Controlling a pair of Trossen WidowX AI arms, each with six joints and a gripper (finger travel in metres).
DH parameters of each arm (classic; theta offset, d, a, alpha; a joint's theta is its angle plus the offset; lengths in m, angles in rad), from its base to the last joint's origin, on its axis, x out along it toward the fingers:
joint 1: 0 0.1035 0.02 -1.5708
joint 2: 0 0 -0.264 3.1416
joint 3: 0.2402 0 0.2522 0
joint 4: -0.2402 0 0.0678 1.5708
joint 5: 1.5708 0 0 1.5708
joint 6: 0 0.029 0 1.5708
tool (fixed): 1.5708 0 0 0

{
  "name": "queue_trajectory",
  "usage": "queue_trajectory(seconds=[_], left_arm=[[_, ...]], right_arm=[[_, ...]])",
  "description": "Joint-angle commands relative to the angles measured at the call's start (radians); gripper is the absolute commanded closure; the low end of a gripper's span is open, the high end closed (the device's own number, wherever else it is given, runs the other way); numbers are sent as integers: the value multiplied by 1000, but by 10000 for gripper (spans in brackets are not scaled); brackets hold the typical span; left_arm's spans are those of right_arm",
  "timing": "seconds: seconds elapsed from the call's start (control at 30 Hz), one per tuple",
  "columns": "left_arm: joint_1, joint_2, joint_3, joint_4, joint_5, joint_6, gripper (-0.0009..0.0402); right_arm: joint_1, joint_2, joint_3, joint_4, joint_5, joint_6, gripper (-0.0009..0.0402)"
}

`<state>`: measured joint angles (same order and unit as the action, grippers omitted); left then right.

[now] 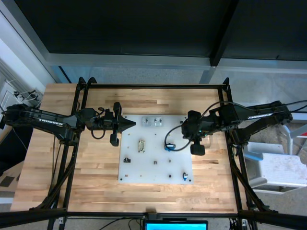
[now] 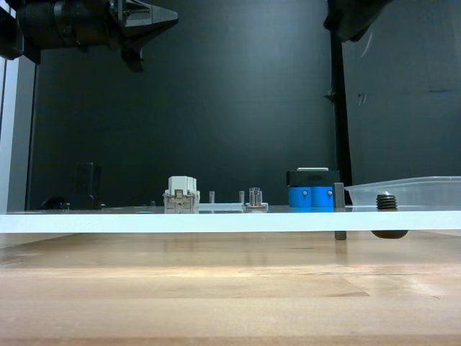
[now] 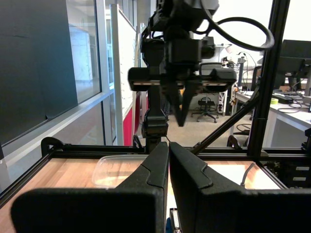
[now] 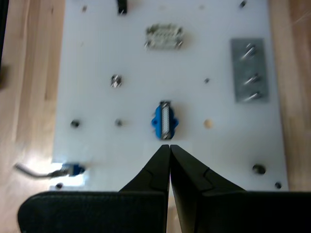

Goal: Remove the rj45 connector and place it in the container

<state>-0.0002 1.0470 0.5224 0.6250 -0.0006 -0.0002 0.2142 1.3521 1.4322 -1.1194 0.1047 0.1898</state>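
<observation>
The rj45 connector (image 4: 62, 170) is a tiny plug in a small blue socket (image 1: 184, 176) near the front right corner of the white board (image 1: 153, 165). A short grey lead runs from it. The container (image 3: 116, 170) is a clear tub (image 2: 418, 189) beside the board's right edge, under the right arm. My right gripper (image 1: 183, 129) hangs shut and empty above the board's right side, fingertips (image 4: 169, 148) just short of a larger blue block. Well above the board's left edge, my left gripper (image 1: 130, 123) is also shut and empty, pointing right.
On the board stand a bright-blue block (image 1: 169, 147) with a black cable loop, a beige rectangular connector (image 1: 141, 145), a grey metal plate (image 4: 249, 70) and several small studs. A black frame (image 1: 153, 86) surrounds the wooden table.
</observation>
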Motion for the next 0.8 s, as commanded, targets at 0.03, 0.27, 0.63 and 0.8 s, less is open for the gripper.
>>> queue_trajectory(seconds=[0.03, 0.27, 0.63, 0.8], left_arm=[[0, 0, 0, 0, 0, 0, 392], [0, 0, 0, 0, 0, 0, 392], [0, 0, 0, 0, 0, 0, 392], [0, 0, 0, 0, 0, 0, 392]], right_arm=[[42, 43, 51, -90, 2, 31, 393], [140, 109, 100, -202, -1, 124, 393], [258, 146, 98, -251, -4, 254, 393], [304, 183, 98, -259, -23, 298, 393]])
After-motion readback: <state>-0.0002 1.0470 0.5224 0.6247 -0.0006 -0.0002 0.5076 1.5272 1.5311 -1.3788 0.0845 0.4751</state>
